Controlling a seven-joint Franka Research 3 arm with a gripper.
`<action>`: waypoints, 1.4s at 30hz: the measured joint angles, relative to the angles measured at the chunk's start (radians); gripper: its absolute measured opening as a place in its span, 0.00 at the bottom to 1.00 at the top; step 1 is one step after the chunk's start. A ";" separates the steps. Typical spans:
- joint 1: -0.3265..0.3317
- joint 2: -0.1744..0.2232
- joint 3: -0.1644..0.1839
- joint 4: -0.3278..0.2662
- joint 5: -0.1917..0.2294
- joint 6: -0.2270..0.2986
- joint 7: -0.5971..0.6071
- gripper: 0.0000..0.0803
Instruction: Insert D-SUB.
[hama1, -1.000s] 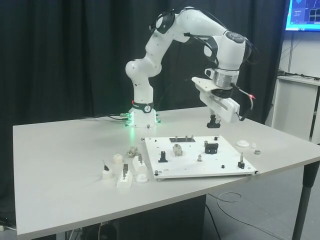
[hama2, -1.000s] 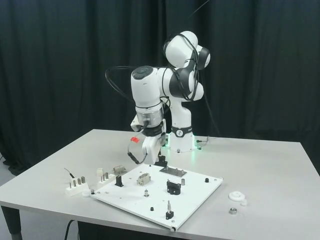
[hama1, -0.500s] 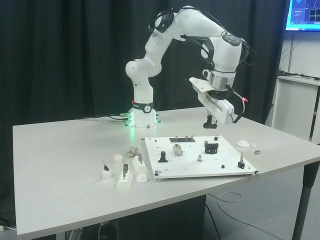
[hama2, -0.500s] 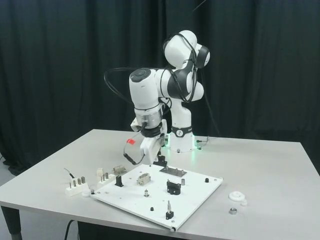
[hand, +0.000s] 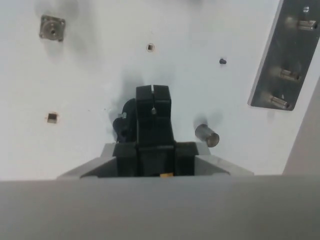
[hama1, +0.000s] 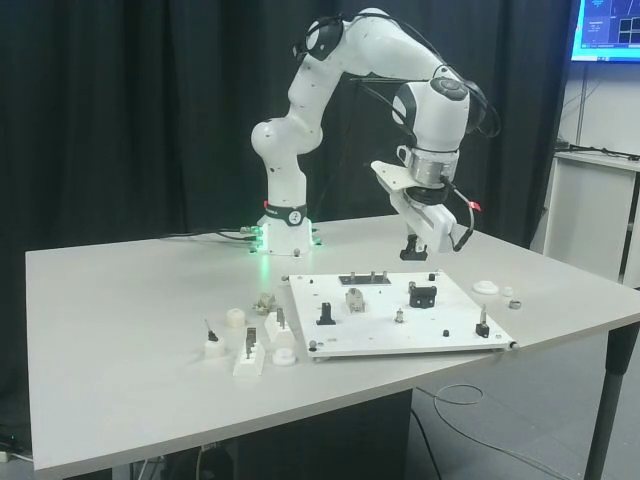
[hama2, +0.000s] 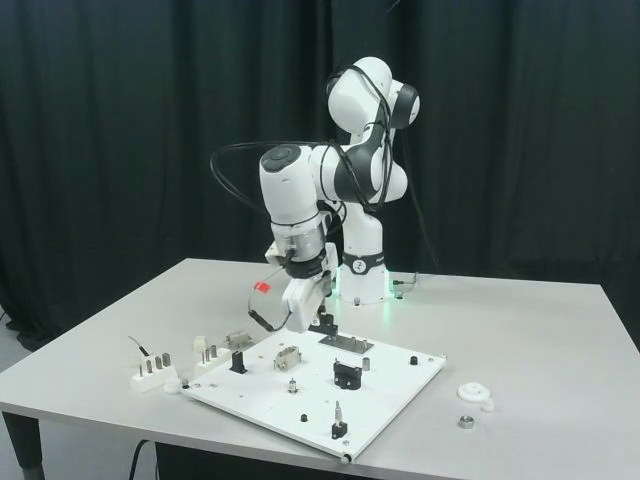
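My gripper hangs over the back part of the white board. In the wrist view its black fingers are pressed together, shut, with nothing seen between them. A black bracket on the board lies partly hidden under them. The grey D-SUB socket block stands on the board, to the side of the gripper and lower; the wrist view does not show it. A loose grey connector lies on the table beside the board.
A grey strip with pegs, a short grey peg and a small square socket sit on the board. White holders with parts stand beside it. A white gear lies on the other side.
The arm has swung the shut gripper sideways along the board's back edge, to the left in the first room view. Nothing on the table has moved.
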 joint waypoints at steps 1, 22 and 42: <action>0.003 -0.005 0.000 -0.010 0.000 0.009 0.002 0.19; 0.056 -0.069 -0.025 -0.191 0.075 0.255 0.063 0.19; 0.169 -0.091 -0.106 -0.284 0.159 0.366 0.021 0.19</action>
